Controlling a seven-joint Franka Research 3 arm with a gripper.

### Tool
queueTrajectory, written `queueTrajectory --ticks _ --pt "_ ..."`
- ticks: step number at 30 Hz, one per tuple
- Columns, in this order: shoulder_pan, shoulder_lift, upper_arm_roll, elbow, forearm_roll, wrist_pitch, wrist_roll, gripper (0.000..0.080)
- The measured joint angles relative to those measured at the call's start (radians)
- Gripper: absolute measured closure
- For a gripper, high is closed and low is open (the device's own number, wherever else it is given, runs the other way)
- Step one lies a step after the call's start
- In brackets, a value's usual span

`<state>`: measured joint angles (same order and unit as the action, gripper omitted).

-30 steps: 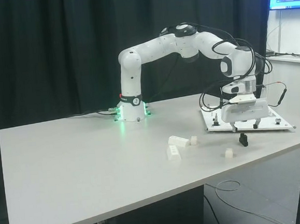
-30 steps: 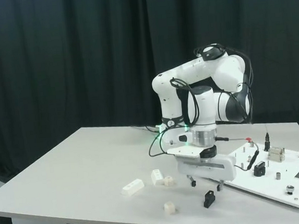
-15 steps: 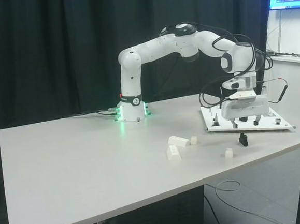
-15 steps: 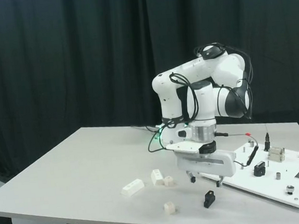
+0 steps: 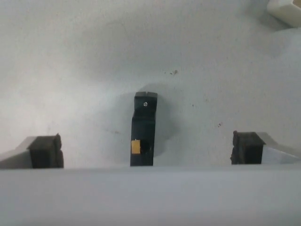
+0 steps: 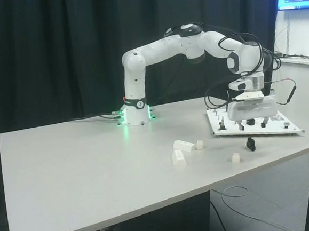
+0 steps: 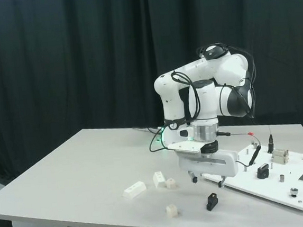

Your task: Remove bolt 4.

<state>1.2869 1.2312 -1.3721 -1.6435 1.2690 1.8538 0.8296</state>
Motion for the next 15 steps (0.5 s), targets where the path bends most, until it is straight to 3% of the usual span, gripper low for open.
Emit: queueTrajectory --ticks 15 --pt "0.005 0.000 -0.011 0.001 0.000 -0.008 0.000 0.0003"
